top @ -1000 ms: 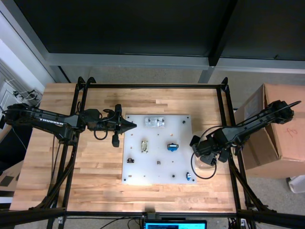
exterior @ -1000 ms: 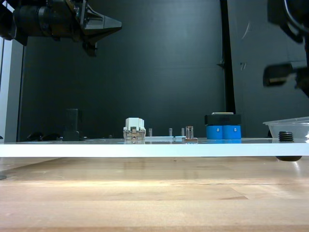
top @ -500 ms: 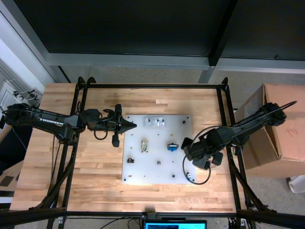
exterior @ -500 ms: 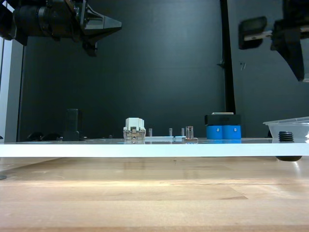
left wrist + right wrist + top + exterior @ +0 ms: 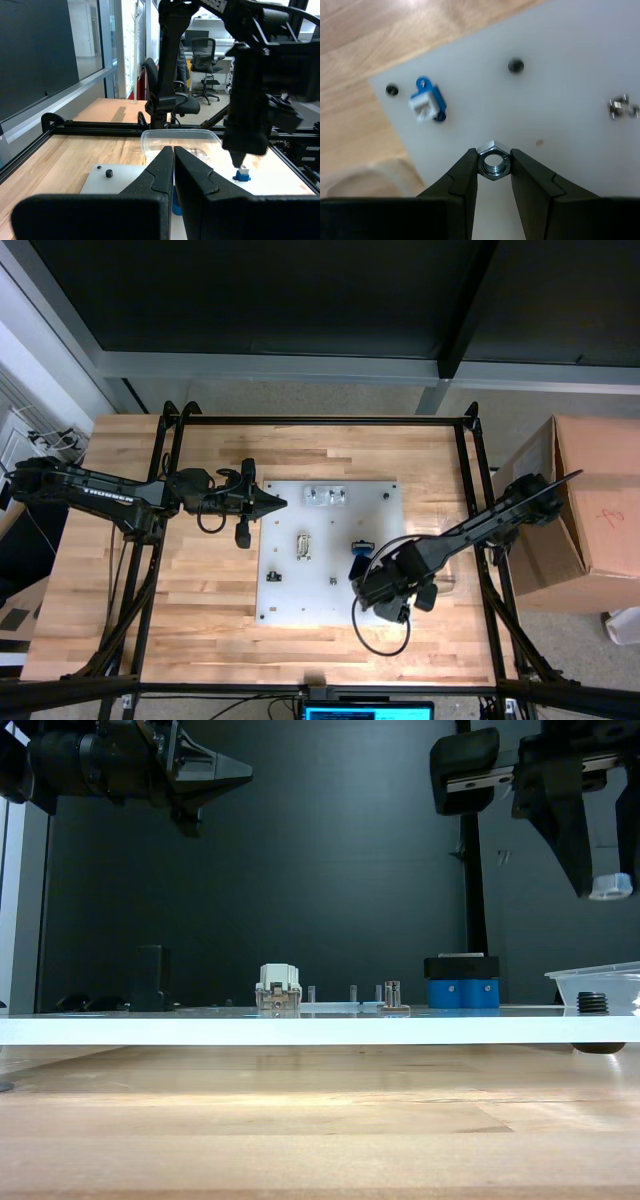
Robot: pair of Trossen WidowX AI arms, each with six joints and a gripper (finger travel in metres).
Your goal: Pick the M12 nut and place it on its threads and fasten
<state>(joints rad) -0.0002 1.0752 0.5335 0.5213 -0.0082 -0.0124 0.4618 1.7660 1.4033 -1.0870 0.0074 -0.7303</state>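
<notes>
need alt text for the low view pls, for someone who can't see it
The right gripper, up at the right, holds a small silver nut in the air, well above the white board and clear of the bare black stud that stands in front of a clear tray. The left gripper hangs shut, high at the left.

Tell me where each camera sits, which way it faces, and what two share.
High view: above the near edge, looking down at the white board; left gripper at its far left edge, right gripper over its near right.
Low view: table-top height, looking level; both grippers high, stud bare.
Left wrist view: along its shut fingers toward the right arm.
Right wrist view: down at the board, fingers shut on the M12 nut.
Shared: low and right wrist views both show the held nut.
</notes>
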